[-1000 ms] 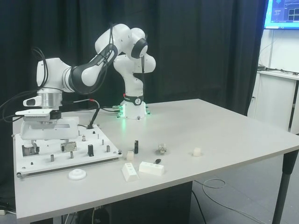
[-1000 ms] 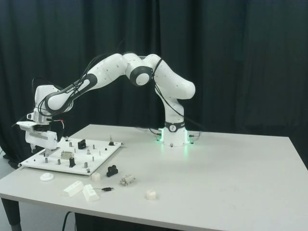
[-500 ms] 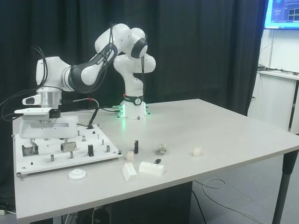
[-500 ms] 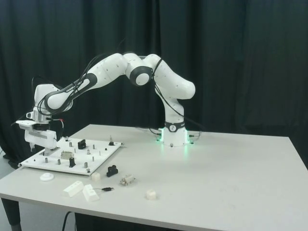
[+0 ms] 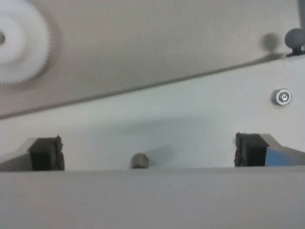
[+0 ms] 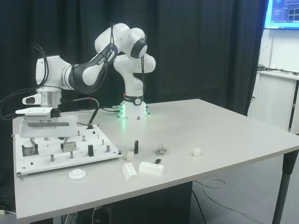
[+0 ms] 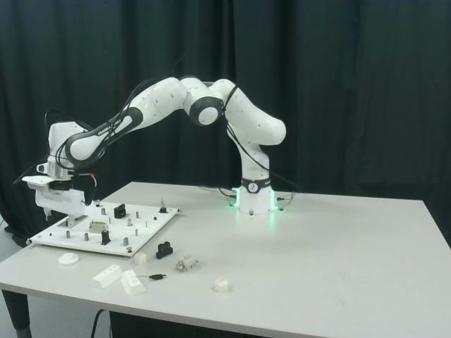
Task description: Remove round peg 3.
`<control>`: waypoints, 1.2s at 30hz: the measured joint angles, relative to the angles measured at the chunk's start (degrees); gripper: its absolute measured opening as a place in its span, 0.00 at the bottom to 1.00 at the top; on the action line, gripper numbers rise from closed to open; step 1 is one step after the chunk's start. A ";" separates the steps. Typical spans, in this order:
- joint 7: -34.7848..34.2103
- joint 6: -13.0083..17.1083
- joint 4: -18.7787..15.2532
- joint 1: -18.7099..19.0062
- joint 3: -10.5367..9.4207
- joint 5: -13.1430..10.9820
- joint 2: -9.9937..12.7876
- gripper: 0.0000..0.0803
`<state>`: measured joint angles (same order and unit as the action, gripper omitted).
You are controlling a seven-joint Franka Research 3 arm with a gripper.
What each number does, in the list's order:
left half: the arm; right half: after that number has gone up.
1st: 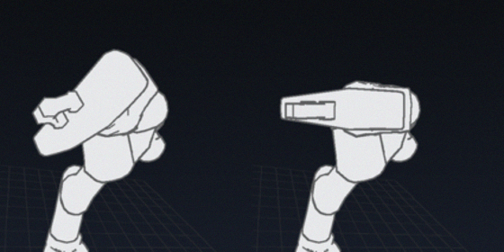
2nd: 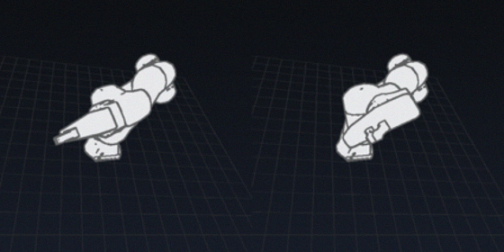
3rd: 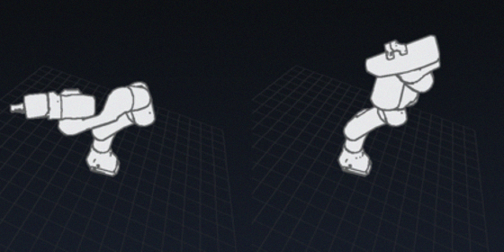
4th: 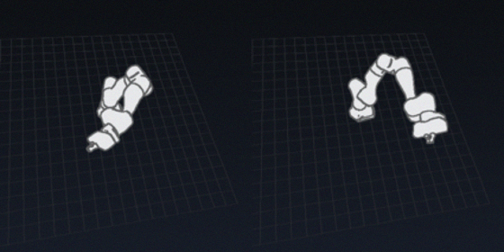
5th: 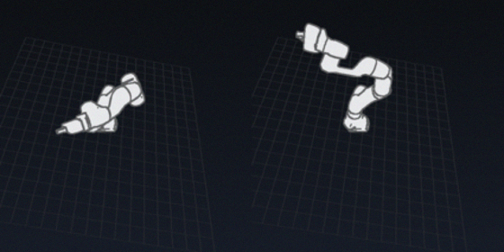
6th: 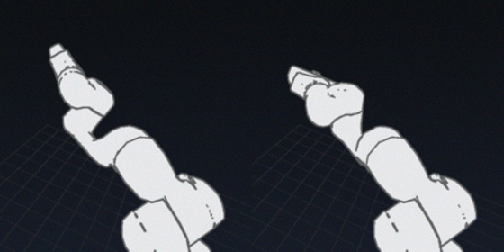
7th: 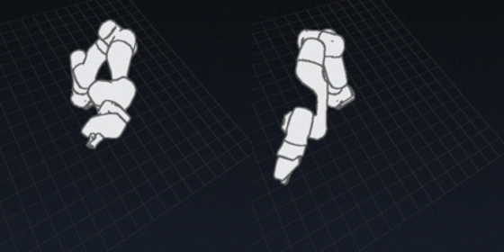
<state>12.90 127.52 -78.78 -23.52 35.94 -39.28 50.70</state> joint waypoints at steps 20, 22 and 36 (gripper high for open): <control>1.36 -5.27 1.58 -1.25 0.31 2.62 1.25 1.00; 1.62 -5.41 1.66 -1.38 0.30 2.62 1.56 1.00; 1.79 -5.69 2.80 -1.58 0.11 2.58 4.07 1.00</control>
<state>14.69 121.83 -75.98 -25.10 36.05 -36.70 54.76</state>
